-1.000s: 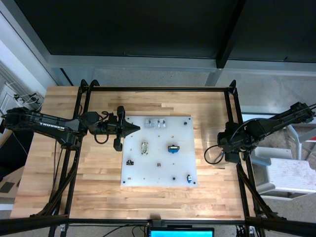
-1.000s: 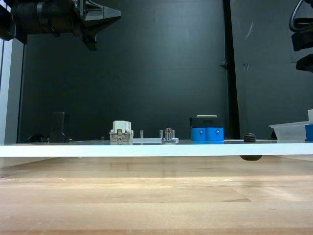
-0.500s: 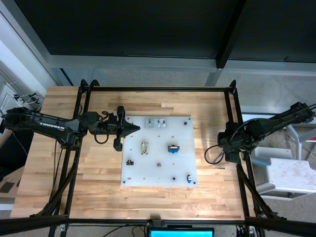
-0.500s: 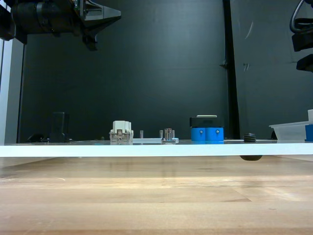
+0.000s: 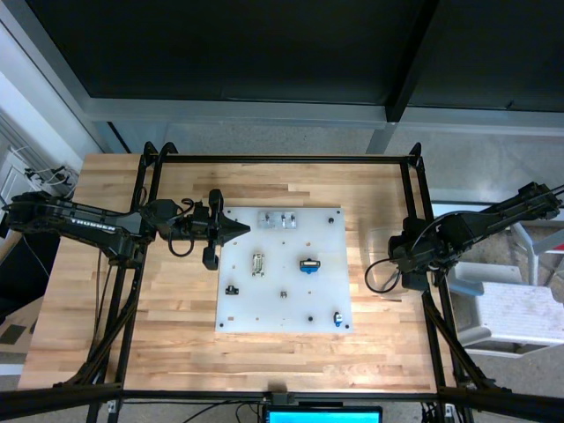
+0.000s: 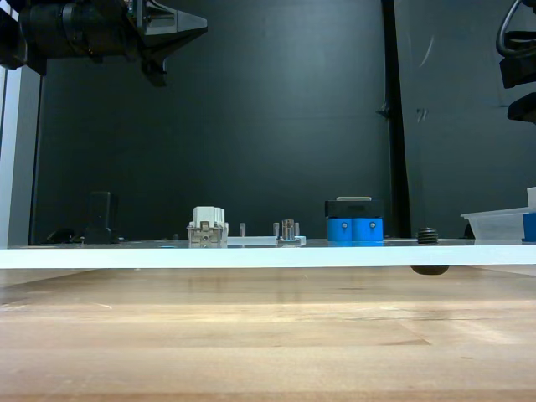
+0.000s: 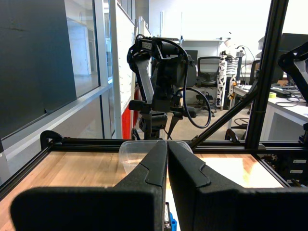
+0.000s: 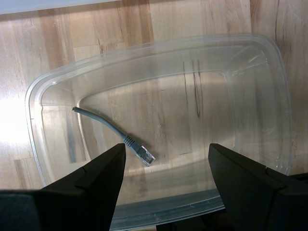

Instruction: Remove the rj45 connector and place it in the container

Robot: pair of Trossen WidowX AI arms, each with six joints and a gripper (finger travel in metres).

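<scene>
The rj45 connector [image 8: 143, 153], a clear plug on a short grey cable, lies inside the container [image 8: 159, 48]. That container is a shallow transparent tray on the wood just right of the white board [image 5: 264, 304], faint in the high view [image 5: 384, 257] and low at the right edge in the low view [image 6: 494, 223]. My right gripper [image 8: 167, 148] hangs open directly over the tray, with nothing between its fingers [image 8: 96, 183]. It also shows in the high view [image 5: 407, 264]. My left gripper [image 5: 238, 229] is shut and empty, raised above the board's left edge [image 7: 167, 147].
The white board carries a grey socket block [image 5: 258, 264], a blue fixture [image 5: 308, 264], a small blue part [image 5: 337, 318] and metal clips [image 5: 276, 219]. A black frame [image 5: 282, 159] rings the table. The right arm's cable loop [image 5: 381, 278] hangs by the tray.
</scene>
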